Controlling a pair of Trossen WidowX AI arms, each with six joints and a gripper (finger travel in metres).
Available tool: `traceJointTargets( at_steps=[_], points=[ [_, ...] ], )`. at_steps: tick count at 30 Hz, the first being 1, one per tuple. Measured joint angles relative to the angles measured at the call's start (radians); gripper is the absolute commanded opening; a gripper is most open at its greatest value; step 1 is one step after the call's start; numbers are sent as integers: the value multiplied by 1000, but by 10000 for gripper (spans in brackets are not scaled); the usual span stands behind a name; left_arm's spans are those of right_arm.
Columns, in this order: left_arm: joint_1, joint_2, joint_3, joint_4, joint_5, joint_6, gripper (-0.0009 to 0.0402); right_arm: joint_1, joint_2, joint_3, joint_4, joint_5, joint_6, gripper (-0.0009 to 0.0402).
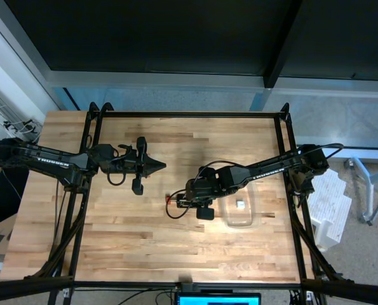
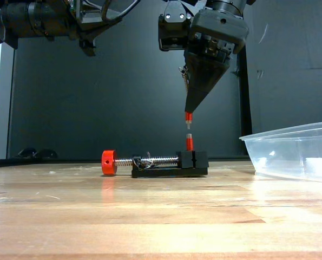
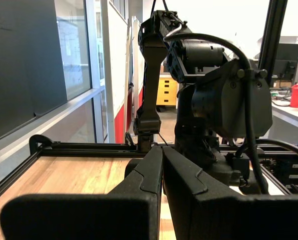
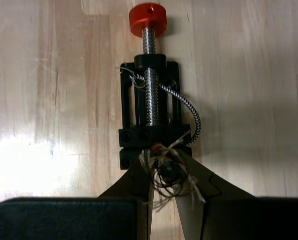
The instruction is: Pick the RCA connector and install on taskboard
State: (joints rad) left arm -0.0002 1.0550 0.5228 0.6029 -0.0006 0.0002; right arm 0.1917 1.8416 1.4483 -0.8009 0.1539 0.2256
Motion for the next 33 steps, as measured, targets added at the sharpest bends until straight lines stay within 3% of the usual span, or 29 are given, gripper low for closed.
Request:
traceJointTargets(
  at_steps=[33],
  points=[
    [0, 0, 0, 0, 0, 0, 0, -1, 0, -34, 38, 0, 0, 0]
  ],
)
